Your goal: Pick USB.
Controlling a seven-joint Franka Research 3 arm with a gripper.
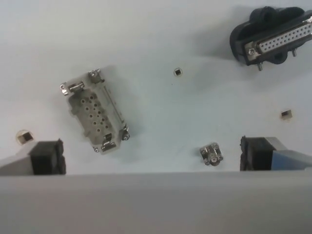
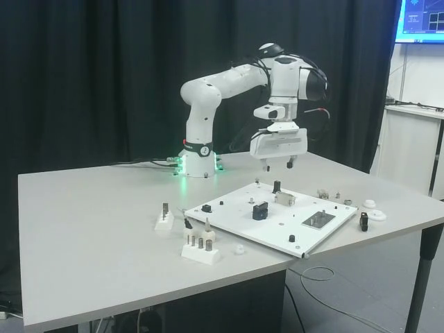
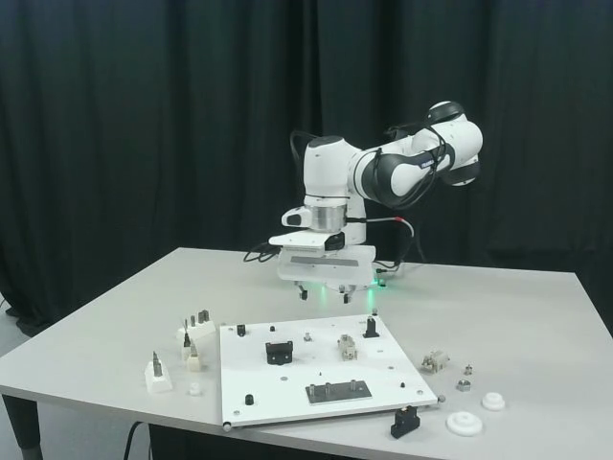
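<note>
We cannot name the USB for certain: a small upright plug on a white holder stands well apart from the end effector. The end effector hangs released and empty above the white board. The board lies on a grey tabletop before a black curtain.

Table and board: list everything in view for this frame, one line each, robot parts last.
Flat square white board: one, white, at the table's front edge.
Multi-pin rectangular connector: one, grey, on the board, under the wrist camera.
Black D-sub connector with pin rows: one, black, on the board.
Small round metal coaxial socket: one, grey, on the board.
Flat metal plate: one, grey, near the board's front edge.
White holder blocks: three, white, on the table beside the board.
Round white discs: two, white, on the table beside the board.
Grey table: one.
White robot arm: one; gripper above the board, jaws open.
</note>
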